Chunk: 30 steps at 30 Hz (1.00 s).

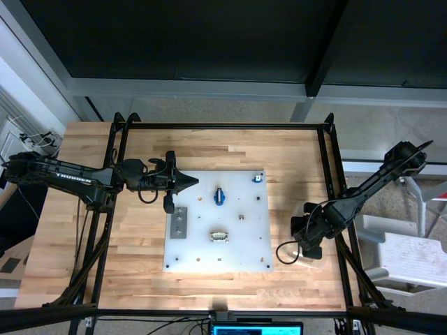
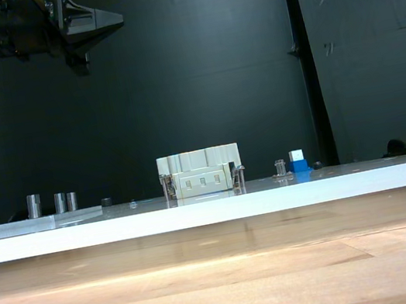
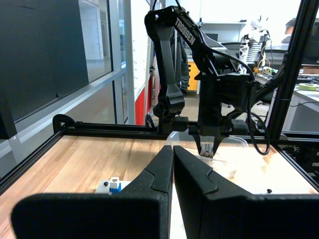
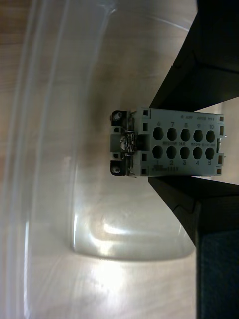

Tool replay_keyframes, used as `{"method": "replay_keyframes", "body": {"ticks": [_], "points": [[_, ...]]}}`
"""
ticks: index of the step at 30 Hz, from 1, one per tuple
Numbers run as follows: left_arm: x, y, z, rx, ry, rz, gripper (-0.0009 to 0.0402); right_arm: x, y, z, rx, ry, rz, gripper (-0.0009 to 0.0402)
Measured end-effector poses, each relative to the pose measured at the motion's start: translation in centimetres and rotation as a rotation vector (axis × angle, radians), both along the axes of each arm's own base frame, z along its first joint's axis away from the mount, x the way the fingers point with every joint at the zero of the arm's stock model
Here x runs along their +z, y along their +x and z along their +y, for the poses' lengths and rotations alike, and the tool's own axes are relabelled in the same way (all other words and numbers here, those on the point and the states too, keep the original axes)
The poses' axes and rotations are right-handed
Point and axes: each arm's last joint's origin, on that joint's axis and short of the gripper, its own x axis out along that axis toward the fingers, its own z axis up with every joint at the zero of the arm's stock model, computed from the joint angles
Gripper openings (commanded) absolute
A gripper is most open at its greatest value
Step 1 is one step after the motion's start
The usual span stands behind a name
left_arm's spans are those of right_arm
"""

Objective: Remove the HAN10-E connector and place it in the container

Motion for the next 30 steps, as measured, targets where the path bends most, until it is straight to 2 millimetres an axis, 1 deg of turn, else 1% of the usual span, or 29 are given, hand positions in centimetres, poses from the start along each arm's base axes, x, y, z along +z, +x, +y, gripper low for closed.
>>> {"method": "replay_keyframes", "body": {"ticks": [5,16,20,30], "points": [[0.01,0.00,0.00,0.000,0.000,0.000,0.0000,-0.38,-0.17,-0.13,-0.019,-0.003,0.008,0.0020],[0.01,0.00,0.00,0.000,0.000,0.000,0.0000,-0.38,-0.10,-0.13,-0.022,-0.021,-0.014,0.0025],[0.00,0.00,0.00,0.000,0.000,0.000,0.0000,-0.36,-0.01,-0.06,-0.022,-0.014,-0.023,0.0056],[0.02,0.00,0.00,0.000,0.000,-0.001,0.0000,-0.25,0.12,-0.02,-0.025,-0.020,-0.042,0.0182]]}}
